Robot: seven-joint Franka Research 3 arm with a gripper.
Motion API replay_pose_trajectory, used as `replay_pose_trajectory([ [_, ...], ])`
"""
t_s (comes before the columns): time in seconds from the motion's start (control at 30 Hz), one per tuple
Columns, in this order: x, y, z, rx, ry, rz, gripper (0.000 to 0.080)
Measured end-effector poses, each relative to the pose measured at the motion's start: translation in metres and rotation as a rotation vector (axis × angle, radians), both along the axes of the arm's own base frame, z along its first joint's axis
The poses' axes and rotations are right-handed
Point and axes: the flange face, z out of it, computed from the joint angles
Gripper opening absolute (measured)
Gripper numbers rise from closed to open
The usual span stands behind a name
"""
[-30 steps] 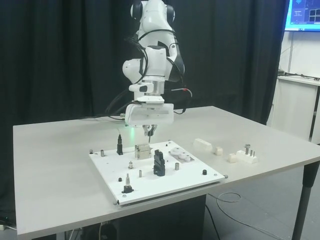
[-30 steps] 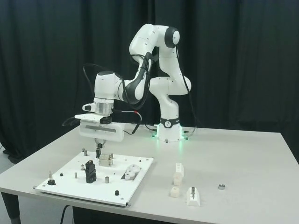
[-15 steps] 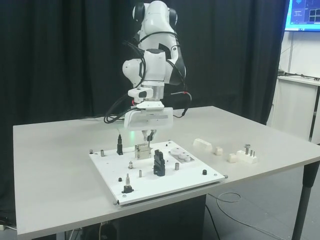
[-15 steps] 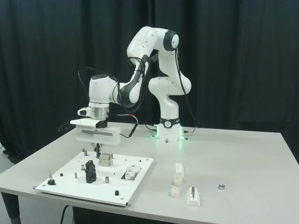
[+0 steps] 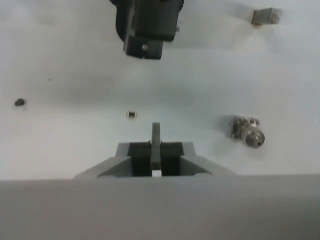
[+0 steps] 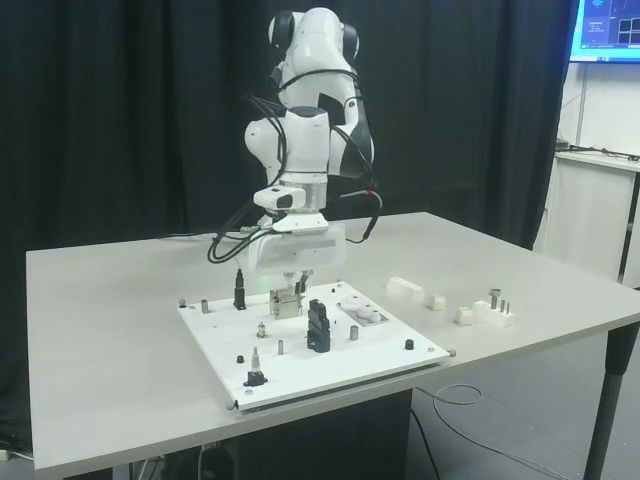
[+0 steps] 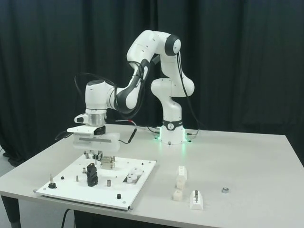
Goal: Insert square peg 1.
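From my station I see the grey surface (image 6: 120, 300) carrying the white arm (image 7: 142, 71), bolted at its base with a green light there. On the surface lies the white board (image 6: 330, 360) that holds the fixtures; I take this board as my landmark.

The arm reaches over the board's far half, wrist turned down, and the gripper (image 5: 156, 172) hangs low over the board, close above the small grey block fixture (image 6: 285, 305) near the board's far middle.

In the wrist view the fingers (image 5: 140, 159) stand narrow, set close on either side of the square peg (image 5: 156, 145) and clamping it. The peg is a slim grey bar with flat faces and a squared end. Only its lower length shows past the fingertips. Its long axis runs along the fingers, which the room views show pointing down at the board, so the peg stands upright, free end toward the board. I cannot tell whether its tip touches anything.

On the board just beyond the peg's tip is a small square hole (image 5: 131, 115). Farther along the same line stands a black block (image 5: 146, 25). To one side of the peg sits a small grey metal fitting (image 5: 247, 132).

Off the board, on the surface, lie several white parts (image 7: 183, 183).
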Motion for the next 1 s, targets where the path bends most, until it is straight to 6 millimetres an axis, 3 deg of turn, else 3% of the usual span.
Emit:
replay_pose_trajectory([
  [0.4,0.007,-0.004,-0.012,0.016,-0.001,0.076,0.0035],
  [1.0,-0.001,-0.010,-0.028,0.052,0.029,0.060,0.0035],
])
